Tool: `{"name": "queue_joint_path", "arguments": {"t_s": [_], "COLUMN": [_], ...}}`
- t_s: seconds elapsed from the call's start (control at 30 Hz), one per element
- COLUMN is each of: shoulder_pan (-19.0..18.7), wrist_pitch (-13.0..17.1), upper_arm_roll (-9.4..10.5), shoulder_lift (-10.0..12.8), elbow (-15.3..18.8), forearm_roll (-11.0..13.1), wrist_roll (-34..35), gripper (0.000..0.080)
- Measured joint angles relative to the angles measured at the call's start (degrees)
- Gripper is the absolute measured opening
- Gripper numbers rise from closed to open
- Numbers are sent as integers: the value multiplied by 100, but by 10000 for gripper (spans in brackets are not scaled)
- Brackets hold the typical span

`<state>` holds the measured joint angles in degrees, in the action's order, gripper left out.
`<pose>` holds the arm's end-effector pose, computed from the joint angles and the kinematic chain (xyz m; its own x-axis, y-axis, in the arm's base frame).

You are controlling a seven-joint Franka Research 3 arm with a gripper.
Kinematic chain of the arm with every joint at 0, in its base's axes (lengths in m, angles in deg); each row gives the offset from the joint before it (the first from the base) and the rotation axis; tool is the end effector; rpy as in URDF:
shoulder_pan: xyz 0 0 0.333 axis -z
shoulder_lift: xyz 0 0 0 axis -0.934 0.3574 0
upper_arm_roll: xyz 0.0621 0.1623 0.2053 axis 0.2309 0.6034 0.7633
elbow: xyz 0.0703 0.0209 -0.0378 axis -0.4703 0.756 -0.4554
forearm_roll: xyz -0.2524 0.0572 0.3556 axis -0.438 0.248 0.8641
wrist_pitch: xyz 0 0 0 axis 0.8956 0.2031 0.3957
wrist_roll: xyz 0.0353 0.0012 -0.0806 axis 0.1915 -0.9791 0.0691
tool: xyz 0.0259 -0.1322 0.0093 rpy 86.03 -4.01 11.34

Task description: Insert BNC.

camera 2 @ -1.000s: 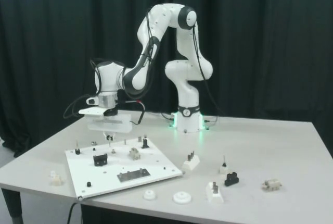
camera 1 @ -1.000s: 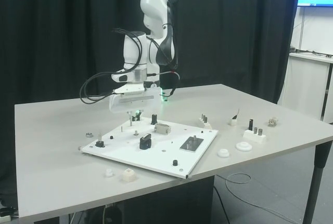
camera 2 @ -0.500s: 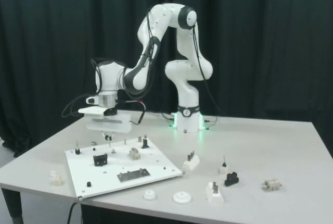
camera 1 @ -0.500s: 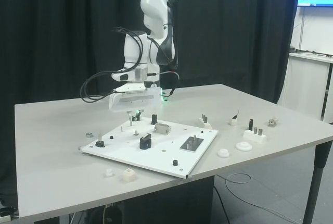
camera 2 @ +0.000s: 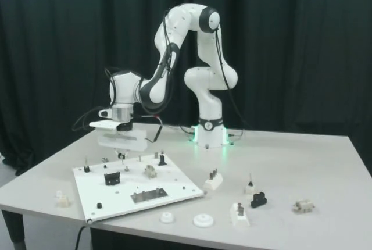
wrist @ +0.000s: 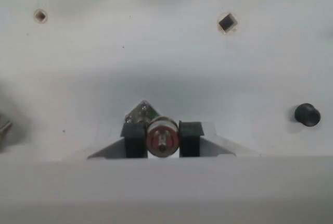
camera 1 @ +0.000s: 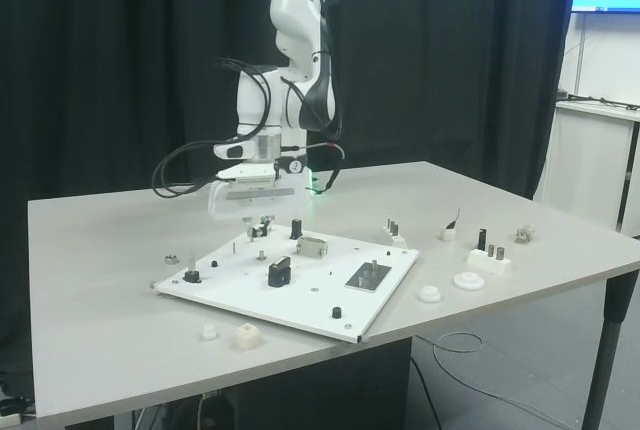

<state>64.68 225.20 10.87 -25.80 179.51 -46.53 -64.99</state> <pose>0.4590 -0.2865 0.1368 0.6599 -0.7469 0.0816 -0.7473 -0.6637 -0.0328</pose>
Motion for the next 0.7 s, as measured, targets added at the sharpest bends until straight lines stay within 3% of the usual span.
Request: {"name": "queue_joint_path", "arguments": {"t_s": [0.37,0.7], "shoulder_pan": [-1,2], "wrist_pitch": [585,674], "upper_arm_roll": [161,194], "shoulder_lift": [0,8], "elbow": [344,440], "forearm_roll": [186,432], "wrist_roll": [-33,-33], "gripper": [128,128]}}
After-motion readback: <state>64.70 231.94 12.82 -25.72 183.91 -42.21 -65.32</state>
